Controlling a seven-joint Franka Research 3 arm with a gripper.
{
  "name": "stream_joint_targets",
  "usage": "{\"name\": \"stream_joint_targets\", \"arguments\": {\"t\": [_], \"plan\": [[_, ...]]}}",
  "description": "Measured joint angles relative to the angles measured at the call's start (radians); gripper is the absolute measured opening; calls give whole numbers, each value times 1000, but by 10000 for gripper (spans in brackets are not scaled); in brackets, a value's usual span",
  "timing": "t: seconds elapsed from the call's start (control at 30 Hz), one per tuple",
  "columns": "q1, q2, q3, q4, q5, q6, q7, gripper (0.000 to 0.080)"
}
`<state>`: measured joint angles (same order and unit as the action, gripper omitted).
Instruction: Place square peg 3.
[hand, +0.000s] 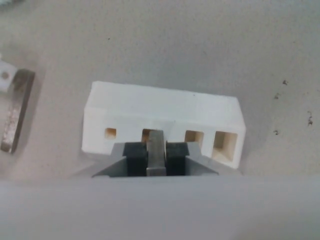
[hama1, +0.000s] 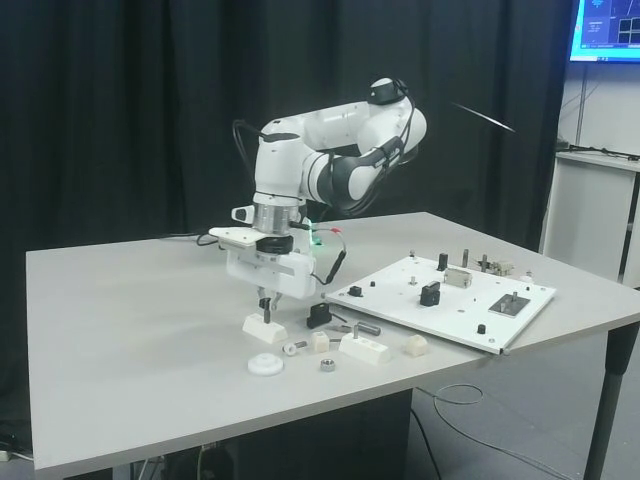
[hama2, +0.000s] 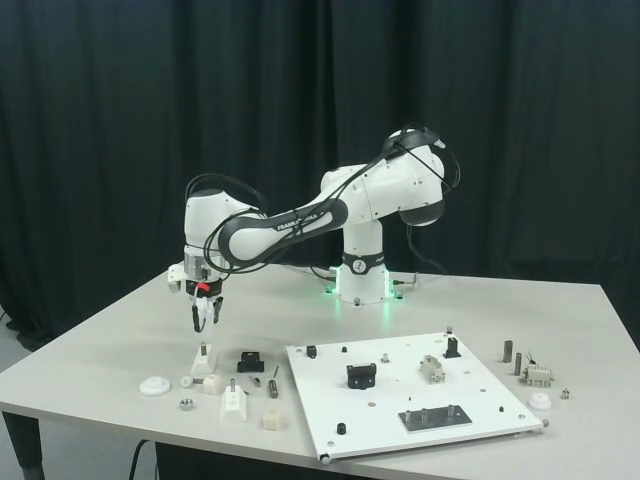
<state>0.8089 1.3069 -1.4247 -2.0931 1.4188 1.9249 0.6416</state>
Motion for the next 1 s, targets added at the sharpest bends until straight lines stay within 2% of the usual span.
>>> {"name": "stream_joint_targets", "arguments": {"t": [0.3, 0.73, 1.0], "plan": [[6, 0, 0, 0, -1, 6, 0, 76], [9, 0, -3, -5, -29, 10, 0, 76], [13, 0, -7, -20, -33, 10, -1, 76]]}}
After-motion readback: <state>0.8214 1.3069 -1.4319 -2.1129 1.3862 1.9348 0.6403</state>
